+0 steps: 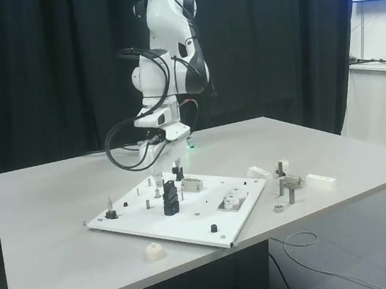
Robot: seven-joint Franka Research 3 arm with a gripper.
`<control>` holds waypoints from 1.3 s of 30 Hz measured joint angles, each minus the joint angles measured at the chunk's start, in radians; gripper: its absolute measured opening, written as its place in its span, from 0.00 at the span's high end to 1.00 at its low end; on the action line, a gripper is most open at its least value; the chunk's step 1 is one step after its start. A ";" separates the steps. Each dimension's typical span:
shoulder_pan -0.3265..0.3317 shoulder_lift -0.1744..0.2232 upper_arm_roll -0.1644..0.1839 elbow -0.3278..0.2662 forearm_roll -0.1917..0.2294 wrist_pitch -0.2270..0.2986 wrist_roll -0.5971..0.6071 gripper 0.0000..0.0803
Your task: Remove D-SUB.
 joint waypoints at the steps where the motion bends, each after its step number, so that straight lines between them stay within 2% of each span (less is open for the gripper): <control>1: 0.000 0.002 -0.001 0.000 0.003 0.000 0.000 0.00; 18: 0.000 0.031 -0.004 -0.003 0.013 0.013 -0.014 0.00; 25: 0.001 0.040 -0.003 -0.004 0.036 0.027 -0.053 0.00; 26: 0.001 0.041 -0.003 -0.004 0.038 0.028 -0.054 0.25; 30: 0.001 0.044 -0.003 -0.004 0.047 0.031 -0.054 0.25; 31: 0.001 0.045 -0.003 -0.004 0.048 0.034 -0.054 0.48; 35: 0.001 0.045 -0.003 -0.004 0.050 0.037 -0.054 0.48; 36: 0.001 0.045 -0.003 -0.004 0.050 0.037 -0.054 0.52; 39: 0.001 0.045 -0.003 -0.003 0.050 0.038 -0.054 0.52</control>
